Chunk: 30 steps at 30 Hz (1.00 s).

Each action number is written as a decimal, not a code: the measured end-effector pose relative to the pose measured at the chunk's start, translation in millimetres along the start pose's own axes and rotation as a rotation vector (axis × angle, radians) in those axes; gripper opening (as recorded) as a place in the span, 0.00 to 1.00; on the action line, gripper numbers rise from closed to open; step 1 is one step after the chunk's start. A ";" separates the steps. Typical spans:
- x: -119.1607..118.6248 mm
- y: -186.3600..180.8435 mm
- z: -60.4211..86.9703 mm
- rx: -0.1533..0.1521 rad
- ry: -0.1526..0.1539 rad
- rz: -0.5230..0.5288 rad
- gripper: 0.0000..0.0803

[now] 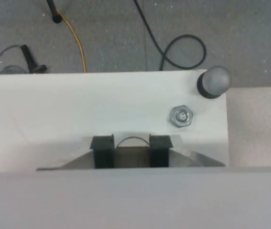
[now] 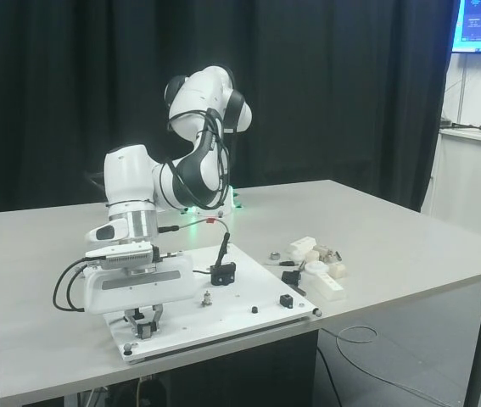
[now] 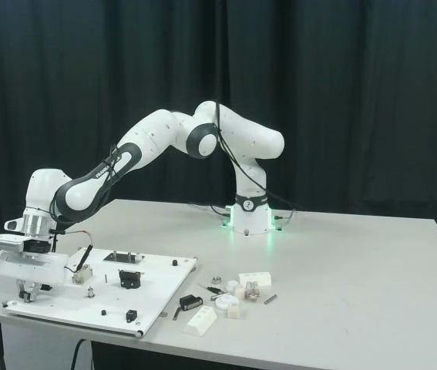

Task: Remove square peg 3.

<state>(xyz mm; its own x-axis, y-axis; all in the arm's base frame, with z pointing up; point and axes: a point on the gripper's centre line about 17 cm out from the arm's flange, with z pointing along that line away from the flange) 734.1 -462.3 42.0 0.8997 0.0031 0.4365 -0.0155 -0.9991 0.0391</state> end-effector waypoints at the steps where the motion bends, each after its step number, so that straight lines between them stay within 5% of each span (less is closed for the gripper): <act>1: -0.1 0.2 0.0 0.000 0.000 0.000 0.35; 2: 0.0 0.2 0.1 0.000 0.000 0.000 0.19; 30: 4.8 0.4 -4.6 0.007 -0.002 0.002 0.19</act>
<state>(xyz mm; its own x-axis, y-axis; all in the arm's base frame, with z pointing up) 736.3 -462.5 48.2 0.9004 0.0012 0.4350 -0.0139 -0.9994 0.0315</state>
